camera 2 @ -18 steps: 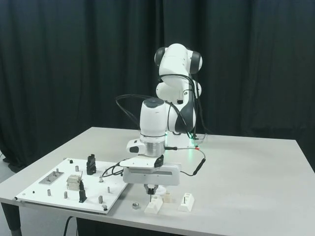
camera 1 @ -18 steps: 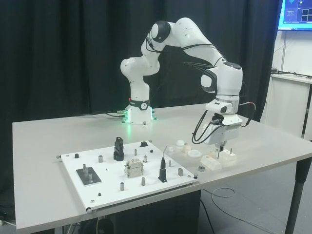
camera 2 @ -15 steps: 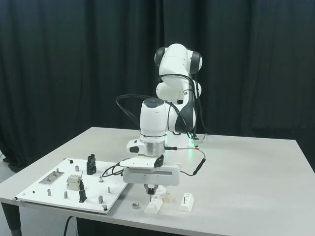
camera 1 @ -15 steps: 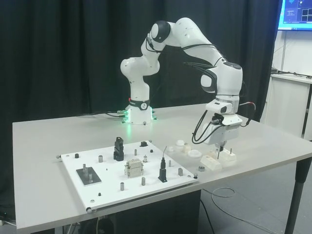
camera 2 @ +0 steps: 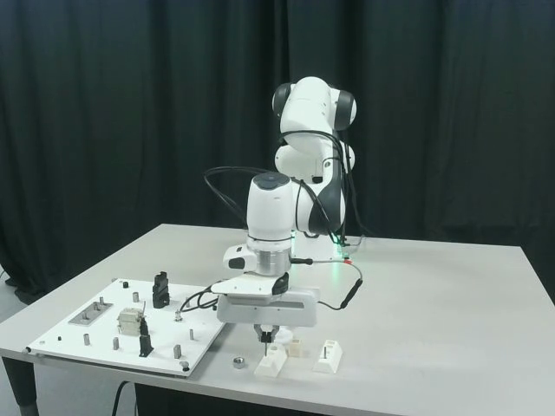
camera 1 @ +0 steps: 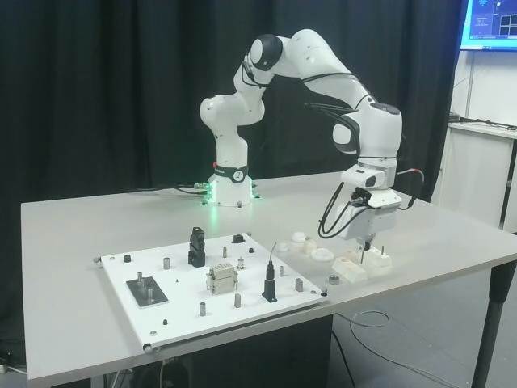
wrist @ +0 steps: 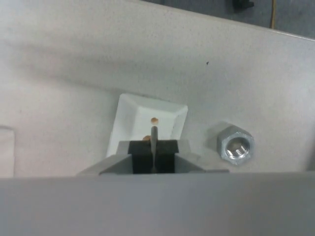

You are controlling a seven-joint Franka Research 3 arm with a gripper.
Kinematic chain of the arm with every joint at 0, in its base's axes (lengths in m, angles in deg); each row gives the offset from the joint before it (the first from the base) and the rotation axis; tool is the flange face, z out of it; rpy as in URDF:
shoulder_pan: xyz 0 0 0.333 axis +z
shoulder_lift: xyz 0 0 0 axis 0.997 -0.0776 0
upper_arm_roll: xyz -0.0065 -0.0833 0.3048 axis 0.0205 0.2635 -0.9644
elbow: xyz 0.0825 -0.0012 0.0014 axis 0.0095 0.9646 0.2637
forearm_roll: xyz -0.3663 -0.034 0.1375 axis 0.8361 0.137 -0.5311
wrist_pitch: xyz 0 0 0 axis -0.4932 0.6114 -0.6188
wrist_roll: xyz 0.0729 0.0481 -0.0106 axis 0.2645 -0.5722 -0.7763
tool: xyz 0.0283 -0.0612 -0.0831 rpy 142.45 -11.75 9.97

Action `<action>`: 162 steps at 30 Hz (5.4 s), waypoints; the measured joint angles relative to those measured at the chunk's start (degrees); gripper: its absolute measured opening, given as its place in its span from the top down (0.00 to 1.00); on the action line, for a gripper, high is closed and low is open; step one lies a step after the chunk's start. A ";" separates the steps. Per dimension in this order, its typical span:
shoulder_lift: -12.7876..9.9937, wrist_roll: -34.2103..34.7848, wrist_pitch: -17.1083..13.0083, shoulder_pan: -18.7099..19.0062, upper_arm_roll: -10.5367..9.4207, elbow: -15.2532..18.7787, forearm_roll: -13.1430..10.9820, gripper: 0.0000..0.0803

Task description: Insert round peg 1.

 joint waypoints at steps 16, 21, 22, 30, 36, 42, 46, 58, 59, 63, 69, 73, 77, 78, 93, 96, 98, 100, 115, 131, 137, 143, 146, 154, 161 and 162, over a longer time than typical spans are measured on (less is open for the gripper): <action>0.08 0.53 0.00 0.00 0.05 -0.01 0.03 0.98; 0.09 0.53 0.00 -0.01 0.13 -0.01 0.08 0.98; 0.09 0.53 0.00 -0.01 0.13 -0.01 0.08 0.98; 0.18 0.53 0.00 0.00 0.13 -0.03 0.08 0.98; 0.22 0.53 0.00 0.04 0.12 -0.13 0.08 0.98; 0.23 0.54 0.00 0.10 0.11 -0.25 0.08 0.98; 0.23 0.54 0.00 0.13 0.09 -0.29 0.08 0.98; 0.30 0.54 0.00 0.31 0.08 -0.41 0.08 0.98; 0.32 0.54 0.00 0.33 0.08 -0.42 0.08 0.98; 0.40 0.54 0.00 0.41 0.08 -0.42 0.08 0.98; 0.72 0.54 0.58 0.45 0.09 -0.42 0.13 0.98; 1.19 0.54 1.84 0.44 0.18 -0.42 0.66 0.98; 1.88 0.54 3.76 0.42 0.37 -0.41 2.06 0.98; 2.08 0.54 4.25 0.39 0.40 -0.40 2.40 0.98; 4.98 0.54 8.45 -0.76 0.66 0.88 6.02 0.98; 5.67 0.54 8.63 -1.12 0.73 1.53 6.81 0.98; 6.14 0.54 8.84 -1.34 0.83 1.92 7.29 0.98; 6.70 0.54 9.05 -1.65 0.93 2.41 7.89 0.98; 11.12 0.08 9.25 -4.27 0.94 6.82 10.30 0.98; 13.37 -1.55 9.25 -7.37 0.98 8.52 11.34 0.98; 13.70 -5.07 9.83 -8.45 1.04 8.58 12.11 0.98; 13.98 -8.05 10.45 -9.34 1.08 8.59 12.95 0.98; 14.18 -8.75 10.64 -9.70 1.08 8.67 13.79 0.98; 14.79 -8.58 11.32 -10.70 1.17 8.80 14.79 0.98; 15.47 -6.99 11.57 -12.14 1.17 8.92 14.52 0.98; 15.58 -6.99 11.57 -12.29 1.16 8.96 14.40 0.98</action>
